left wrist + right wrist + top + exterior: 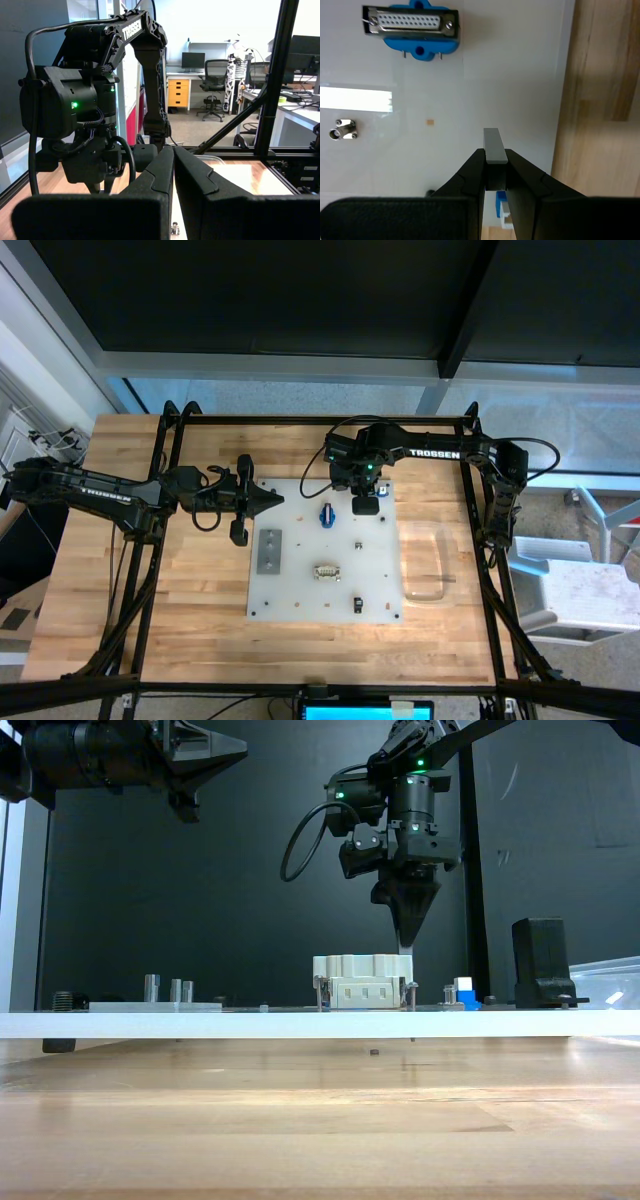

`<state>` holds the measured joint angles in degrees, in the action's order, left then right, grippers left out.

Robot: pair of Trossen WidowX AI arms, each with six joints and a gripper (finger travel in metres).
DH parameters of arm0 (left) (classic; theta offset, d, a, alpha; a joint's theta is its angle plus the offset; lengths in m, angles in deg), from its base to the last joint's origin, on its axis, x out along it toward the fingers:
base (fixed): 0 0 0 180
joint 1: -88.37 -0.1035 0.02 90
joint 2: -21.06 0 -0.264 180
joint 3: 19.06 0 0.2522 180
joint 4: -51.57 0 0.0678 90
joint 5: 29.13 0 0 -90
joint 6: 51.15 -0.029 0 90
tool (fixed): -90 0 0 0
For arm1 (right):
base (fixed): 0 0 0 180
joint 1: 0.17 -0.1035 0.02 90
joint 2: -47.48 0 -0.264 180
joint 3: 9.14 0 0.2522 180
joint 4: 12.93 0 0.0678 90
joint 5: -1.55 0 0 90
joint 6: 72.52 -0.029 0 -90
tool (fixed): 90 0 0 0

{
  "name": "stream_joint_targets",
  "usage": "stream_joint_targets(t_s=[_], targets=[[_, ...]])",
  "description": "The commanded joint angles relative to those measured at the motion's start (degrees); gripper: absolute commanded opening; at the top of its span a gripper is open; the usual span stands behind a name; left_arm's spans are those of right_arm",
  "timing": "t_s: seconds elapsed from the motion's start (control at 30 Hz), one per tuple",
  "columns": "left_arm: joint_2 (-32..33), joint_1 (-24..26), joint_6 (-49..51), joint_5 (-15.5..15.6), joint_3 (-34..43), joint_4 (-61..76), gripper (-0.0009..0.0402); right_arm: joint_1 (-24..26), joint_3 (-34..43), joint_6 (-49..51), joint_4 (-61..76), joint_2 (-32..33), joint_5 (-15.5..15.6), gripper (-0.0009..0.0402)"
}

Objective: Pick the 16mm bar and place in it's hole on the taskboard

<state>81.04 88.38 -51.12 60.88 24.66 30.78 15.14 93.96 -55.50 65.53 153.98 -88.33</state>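
While the right gripper (pixel 366 506) hangs over the board's (pixel 300 585) far part seen from above, the left gripper (pixel 270 498) hovers by its left edge. From table level the bar (pixel 404 949) points down toward the board. Wrist views show right fingers (pixel 470 175) clamping it, left fingers (pixel 160 170) pressed together.

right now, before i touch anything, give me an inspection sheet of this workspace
surface: wooden table carrying a white task board
job's things: 16mm bar held in the right gripper, above the board, not in any hole
clutter: blue D-sub connector, grey metal block and white connector on the board; clear tray beside it
grippers: right gripper pointing down over the board's far part, shut on the bar; left gripper raised high at the board's left edge, fingers shut, empty
cables: black cable loop on the right arm, well above the board
surroundings: black frame round the table; office chair and desks beyond
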Motion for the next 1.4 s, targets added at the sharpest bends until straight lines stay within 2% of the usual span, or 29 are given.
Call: stream_joint_targets(t_s=[0.03, 0.6, 1.1, 1.4], targets=[[0.0, 0.0, -0.02, 0.0, 0.0, 0.0, 0.0, 0.04, -0.44, 0.07, -0.61, 0.0, -0.26, 0.0], [0.0, 0.0, -0.02, 0.0, 0.0, -0.02, 0.0, 0.07, -7.06, -0.24, -5.07, 0.0, -0.59, 0.0], [0.0, -0.02, -0.02, 0.0, 0.0, 0.0, 0.0, 0.2, -7.43, -1.29, -5.49, 0.0, -0.66, 0.0001], [0.0, 0.0, -0.02, 0.0, 0.0, 0.0, 0.0, 0.2, -7.48, -1.53, -5.88, 0.0, -0.81, 0.0045]])
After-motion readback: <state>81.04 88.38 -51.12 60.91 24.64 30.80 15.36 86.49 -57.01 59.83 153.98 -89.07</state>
